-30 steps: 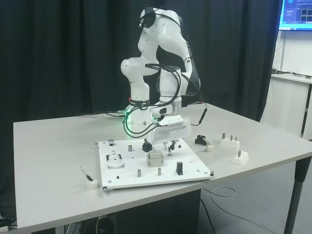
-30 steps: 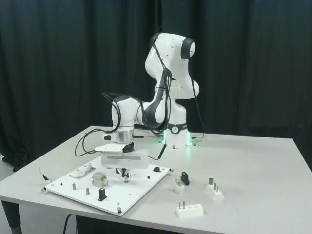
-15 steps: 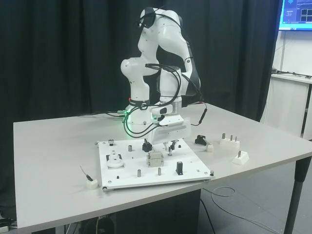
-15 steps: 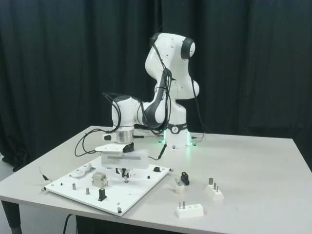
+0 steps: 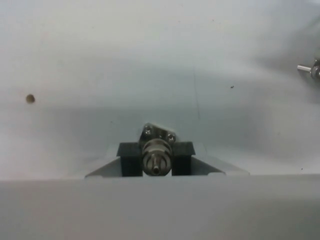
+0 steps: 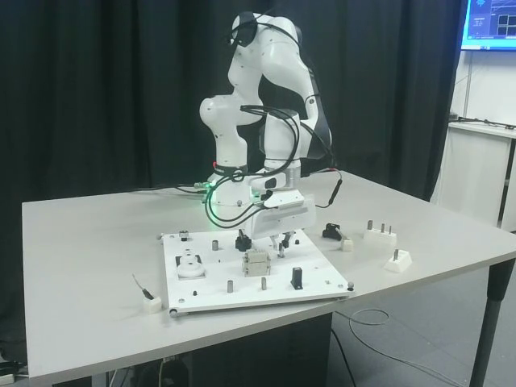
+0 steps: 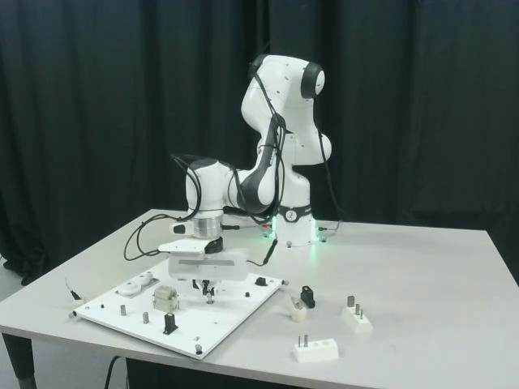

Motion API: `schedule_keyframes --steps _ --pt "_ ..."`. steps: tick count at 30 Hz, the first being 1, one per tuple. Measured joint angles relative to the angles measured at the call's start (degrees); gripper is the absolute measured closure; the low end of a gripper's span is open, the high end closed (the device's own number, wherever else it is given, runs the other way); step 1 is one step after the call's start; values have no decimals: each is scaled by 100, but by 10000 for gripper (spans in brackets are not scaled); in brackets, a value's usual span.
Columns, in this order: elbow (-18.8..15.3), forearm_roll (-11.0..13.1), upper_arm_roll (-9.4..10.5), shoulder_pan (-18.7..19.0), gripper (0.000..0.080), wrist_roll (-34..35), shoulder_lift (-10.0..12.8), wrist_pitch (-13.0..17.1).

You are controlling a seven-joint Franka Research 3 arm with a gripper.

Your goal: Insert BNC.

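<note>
A white Franka arm (image 6: pixel 266 97) stood bolted to a grey table (image 6: pixel 89 242), bent low over a white board (image 6: pixel 242 284) that carried small fixtures. In the wrist view, the BNC connector (image 5: pixel 156 156), a small metal barrel, sat gripped between 2 black fingertips (image 5: pixel 129 159), so the gripper (image 5: pixel 156 160) was clamped on it. Just beyond the barrel a metal flange (image 5: pixel 158 133) with 2 screws showed on the board, seemingly the socket that the connector belonged to. Whether the barrel was already seated on that socket or only just above it could not be told from these views. In both room views the gripper (image 6: pixel 280 240) hung right down at the board, near a grey block (image 6: pixel 256 261) and a black clip (image 6: pixel 297 276). The main risk appeared to be misalignment: if the barrel sat slightly off the socket's axis or tilted, pushing down would probably jam it on the rim. A BNC also needs its bayonet slots to meet the socket's pins, so a wrong rotation would likely block entry however hard the arm pressed. Too much force might make the connector slip between the fingertips or shift the board on the table. A loose white block (image 6: pixel 397 260) and a white 2-pin holder (image 6: pixel 379 234) lay well apart on the table and posed no evident hazard.
</note>
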Motion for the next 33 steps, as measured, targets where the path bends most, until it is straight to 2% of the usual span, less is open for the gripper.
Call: schedule_keyframes --steps 33 --pt "2 0 25 -2 682 -65 3 16"
